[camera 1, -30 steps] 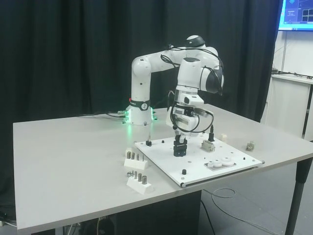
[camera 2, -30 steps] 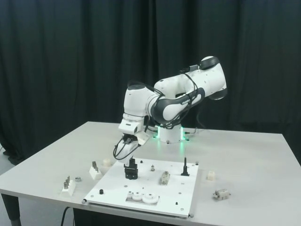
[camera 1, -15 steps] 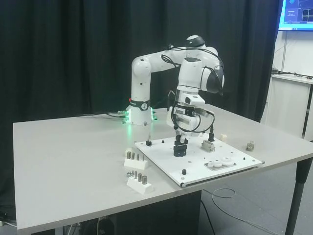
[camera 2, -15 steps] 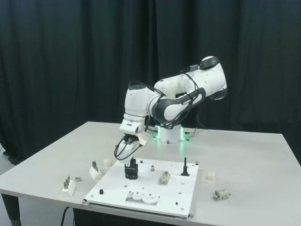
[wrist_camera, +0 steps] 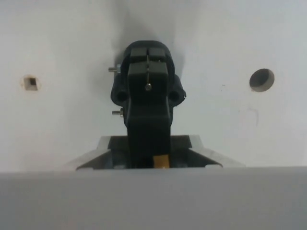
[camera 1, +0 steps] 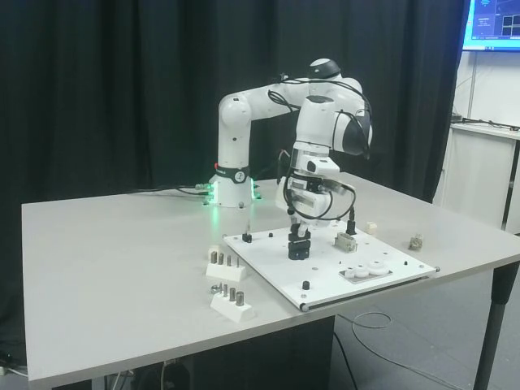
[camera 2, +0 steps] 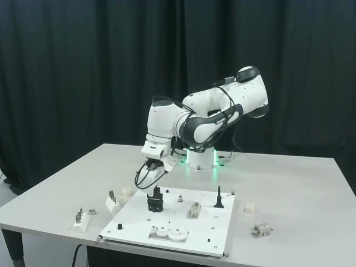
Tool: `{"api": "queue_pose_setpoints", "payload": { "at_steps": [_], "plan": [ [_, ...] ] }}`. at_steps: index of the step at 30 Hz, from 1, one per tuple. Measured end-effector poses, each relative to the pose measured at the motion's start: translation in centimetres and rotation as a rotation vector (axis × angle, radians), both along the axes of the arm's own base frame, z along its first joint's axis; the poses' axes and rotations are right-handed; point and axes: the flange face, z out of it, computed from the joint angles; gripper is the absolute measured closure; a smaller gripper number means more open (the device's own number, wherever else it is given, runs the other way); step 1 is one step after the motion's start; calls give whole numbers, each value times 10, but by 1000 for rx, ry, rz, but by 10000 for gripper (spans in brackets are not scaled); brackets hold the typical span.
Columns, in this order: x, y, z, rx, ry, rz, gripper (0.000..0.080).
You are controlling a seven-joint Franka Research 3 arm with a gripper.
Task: Insert D-SUB.
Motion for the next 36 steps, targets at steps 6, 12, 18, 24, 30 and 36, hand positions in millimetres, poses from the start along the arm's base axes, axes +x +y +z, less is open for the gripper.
{"api": "queue_pose_setpoints", "payload": {
  "at_steps": [6, 12, 18, 24, 30, 36],
  "plan": [
    [-1, 0, -1, -1, 1, -1, 648],
    [0, 0, -1, 0, -1, -1, 648],
    [0, 0, -1, 3, -4, -5, 648],
    [-1, 0, -1, 5, -7, -17, 648],
    [-2, 0, -4, 12, -15, -52, 648],
    [-2, 0, -4, 14, -18, -64, 648]
  ]
}}
